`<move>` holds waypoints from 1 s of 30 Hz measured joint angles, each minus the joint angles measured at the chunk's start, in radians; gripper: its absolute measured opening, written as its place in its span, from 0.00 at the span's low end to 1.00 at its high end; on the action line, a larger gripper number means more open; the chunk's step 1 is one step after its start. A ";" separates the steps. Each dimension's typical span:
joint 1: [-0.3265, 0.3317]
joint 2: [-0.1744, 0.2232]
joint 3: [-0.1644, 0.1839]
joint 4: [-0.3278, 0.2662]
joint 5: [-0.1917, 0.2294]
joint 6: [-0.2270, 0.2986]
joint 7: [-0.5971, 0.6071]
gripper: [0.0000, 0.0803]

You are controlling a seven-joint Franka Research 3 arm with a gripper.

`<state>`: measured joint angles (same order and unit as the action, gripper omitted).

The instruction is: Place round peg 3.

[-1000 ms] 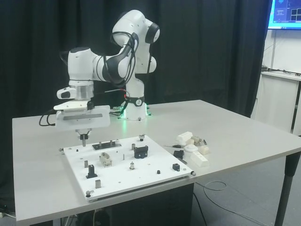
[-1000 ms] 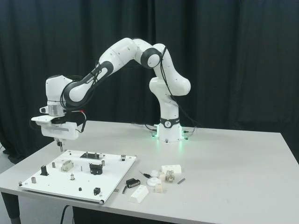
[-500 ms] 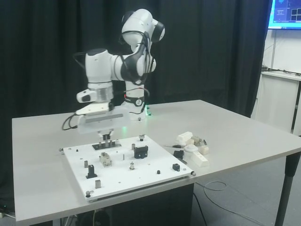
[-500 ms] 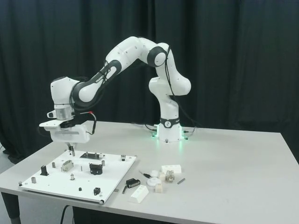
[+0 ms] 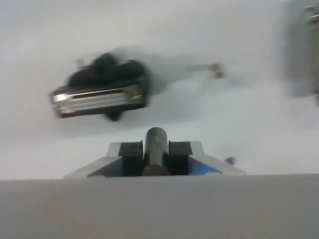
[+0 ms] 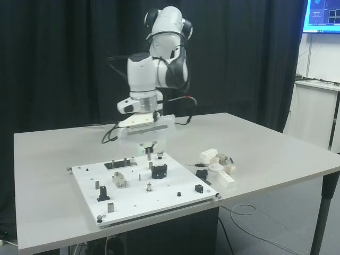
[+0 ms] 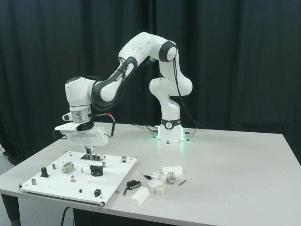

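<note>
One peg (image 5: pixel 155 149), its long axis vertical, clamped between two fingers (image 5: pixel 130 157) above the white board (image 6: pixel 159 199), the black connector (image 5: pixel 102 92) at its 11 o'clock in the wrist view.

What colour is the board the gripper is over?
White board; second room view shows it best.

A robotics lab: black curtains (image 7: pixel 235 56), grey table (image 7: pixel 235 160), white assembly board (image 7: pixel 56 188).
</note>
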<state>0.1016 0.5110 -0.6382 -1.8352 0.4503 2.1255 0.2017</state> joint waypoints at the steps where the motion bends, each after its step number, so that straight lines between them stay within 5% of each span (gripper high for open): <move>1: 0.011 -0.007 0.000 -0.008 -0.007 0.000 0.016 0.13; 15: 0.189 -0.104 0.001 -0.131 -0.095 0.023 0.231 0.13; 30: 0.342 -0.160 0.027 -0.252 -0.220 0.164 0.454 0.13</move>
<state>0.4438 0.3511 -0.6108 -2.0869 0.2303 2.2897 0.6556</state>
